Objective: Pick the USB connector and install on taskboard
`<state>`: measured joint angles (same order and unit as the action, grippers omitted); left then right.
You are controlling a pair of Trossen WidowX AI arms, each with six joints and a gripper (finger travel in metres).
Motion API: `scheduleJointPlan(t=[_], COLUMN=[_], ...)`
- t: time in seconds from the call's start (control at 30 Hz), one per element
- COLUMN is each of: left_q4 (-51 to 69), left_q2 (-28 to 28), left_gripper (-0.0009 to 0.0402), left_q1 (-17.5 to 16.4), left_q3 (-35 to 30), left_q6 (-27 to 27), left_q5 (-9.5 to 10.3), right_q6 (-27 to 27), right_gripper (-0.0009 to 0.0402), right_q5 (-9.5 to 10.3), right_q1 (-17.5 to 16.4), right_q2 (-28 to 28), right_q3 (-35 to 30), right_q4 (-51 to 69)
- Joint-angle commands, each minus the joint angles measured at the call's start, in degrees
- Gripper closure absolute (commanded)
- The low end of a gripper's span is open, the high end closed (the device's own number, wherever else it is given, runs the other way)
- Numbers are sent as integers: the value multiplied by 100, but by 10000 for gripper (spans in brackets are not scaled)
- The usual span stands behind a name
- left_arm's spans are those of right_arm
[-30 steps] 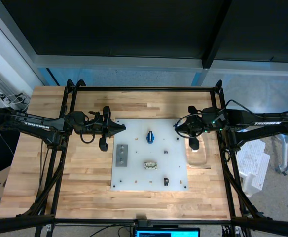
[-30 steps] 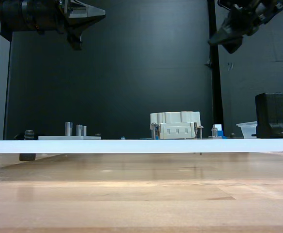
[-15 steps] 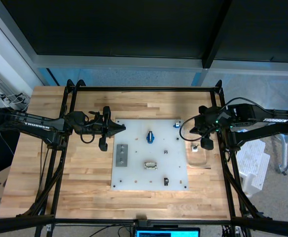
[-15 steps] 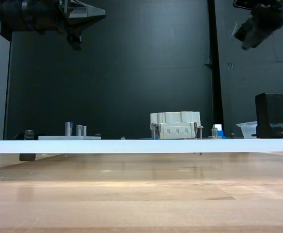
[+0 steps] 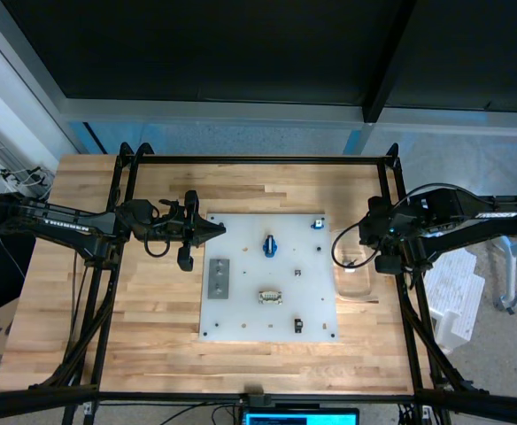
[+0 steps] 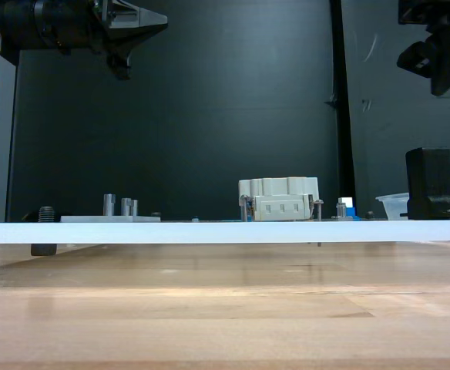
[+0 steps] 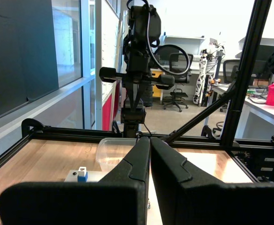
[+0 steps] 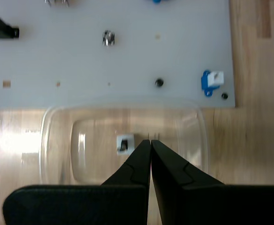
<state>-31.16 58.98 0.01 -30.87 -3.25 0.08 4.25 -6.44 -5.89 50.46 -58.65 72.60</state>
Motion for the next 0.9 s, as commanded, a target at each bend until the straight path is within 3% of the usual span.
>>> scheduleJointPlan(t=[0.03, 0.2, 0.27, 0.63, 0.9], left_q4=[-2, -2, -2, -2, -2], left_q2=[0, 0, 0, 0, 0], left_gripper=[393, 393, 393, 393, 393], left_q1=[-2, -2, 0, -2, 0], left_q3=[0, 0, 0, 0, 0], left_q6=[2, 2, 2, 2, 2], left_q5=[-2, -2, -2, -2, -2], right_q6=[164, 339, 424, 446, 446], right_gripper=[393, 380, 370, 299, 276], right_q5=[-4, -28, -160, -162, -146], right_q1=[-109, -426, -501, -538, -553], right_q2=[22, 85, 105, 435, 776], right_q3=[85, 402, 540, 1036, 1386], right_q4=[160, 166, 173, -280, -743])
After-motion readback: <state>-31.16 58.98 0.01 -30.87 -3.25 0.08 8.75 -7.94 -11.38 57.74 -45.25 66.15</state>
